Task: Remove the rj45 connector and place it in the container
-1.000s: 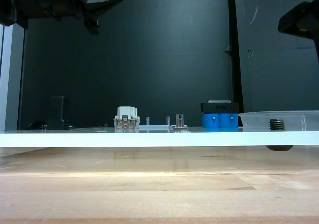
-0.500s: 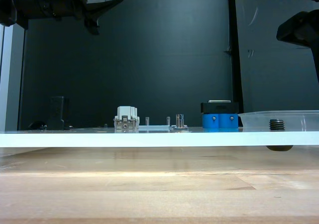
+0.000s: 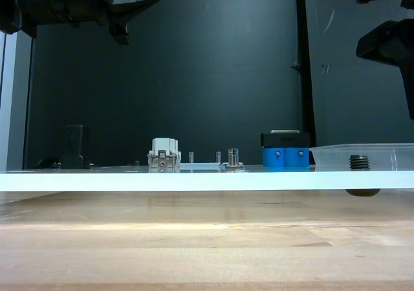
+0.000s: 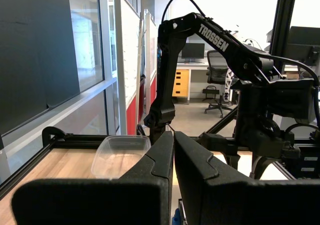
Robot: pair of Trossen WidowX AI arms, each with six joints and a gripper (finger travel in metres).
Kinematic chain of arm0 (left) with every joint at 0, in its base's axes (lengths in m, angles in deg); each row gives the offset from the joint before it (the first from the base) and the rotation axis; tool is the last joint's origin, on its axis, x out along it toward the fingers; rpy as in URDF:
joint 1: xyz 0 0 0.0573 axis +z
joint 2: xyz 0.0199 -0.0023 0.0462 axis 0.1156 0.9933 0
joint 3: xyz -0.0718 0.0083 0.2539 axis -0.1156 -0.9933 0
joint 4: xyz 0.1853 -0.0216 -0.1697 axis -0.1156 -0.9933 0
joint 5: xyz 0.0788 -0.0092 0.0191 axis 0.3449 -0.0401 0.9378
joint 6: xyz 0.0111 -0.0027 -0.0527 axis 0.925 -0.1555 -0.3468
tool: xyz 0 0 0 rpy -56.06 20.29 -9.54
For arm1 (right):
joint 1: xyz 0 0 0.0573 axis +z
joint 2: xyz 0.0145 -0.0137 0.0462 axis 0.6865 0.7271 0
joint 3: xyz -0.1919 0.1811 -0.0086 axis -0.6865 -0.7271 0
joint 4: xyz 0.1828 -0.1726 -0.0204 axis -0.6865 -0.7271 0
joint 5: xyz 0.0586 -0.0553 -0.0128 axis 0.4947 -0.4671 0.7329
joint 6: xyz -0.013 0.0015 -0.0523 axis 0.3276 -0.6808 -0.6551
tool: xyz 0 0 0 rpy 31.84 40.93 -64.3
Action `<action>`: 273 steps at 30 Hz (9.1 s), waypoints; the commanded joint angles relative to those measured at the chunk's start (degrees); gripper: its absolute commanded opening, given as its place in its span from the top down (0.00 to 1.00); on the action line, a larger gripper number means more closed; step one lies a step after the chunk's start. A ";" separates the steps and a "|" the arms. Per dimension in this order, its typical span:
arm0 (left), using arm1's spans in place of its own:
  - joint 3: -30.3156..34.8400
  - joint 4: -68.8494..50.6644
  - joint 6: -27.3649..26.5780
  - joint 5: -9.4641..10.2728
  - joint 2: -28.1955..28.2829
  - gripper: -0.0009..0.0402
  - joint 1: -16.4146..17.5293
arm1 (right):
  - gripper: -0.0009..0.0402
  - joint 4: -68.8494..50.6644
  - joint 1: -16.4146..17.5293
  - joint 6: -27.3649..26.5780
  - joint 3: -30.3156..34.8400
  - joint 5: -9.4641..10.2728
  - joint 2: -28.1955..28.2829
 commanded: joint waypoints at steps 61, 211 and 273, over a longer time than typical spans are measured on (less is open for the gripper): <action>0.02 0.00 0.00 0.02 0.02 0.98 0.00 | 0.98 -4.24 -2.71 -2.91 0.22 0.76 -9.09; 0.02 0.02 0.00 0.00 0.02 0.98 0.00 | 0.46 -20.81 -57.66 -40.24 -16.61 3.02 -30.93; 0.02 0.00 0.00 0.00 0.02 0.98 0.02 | 0.46 -20.55 -57.66 -40.15 -16.61 3.04 -36.83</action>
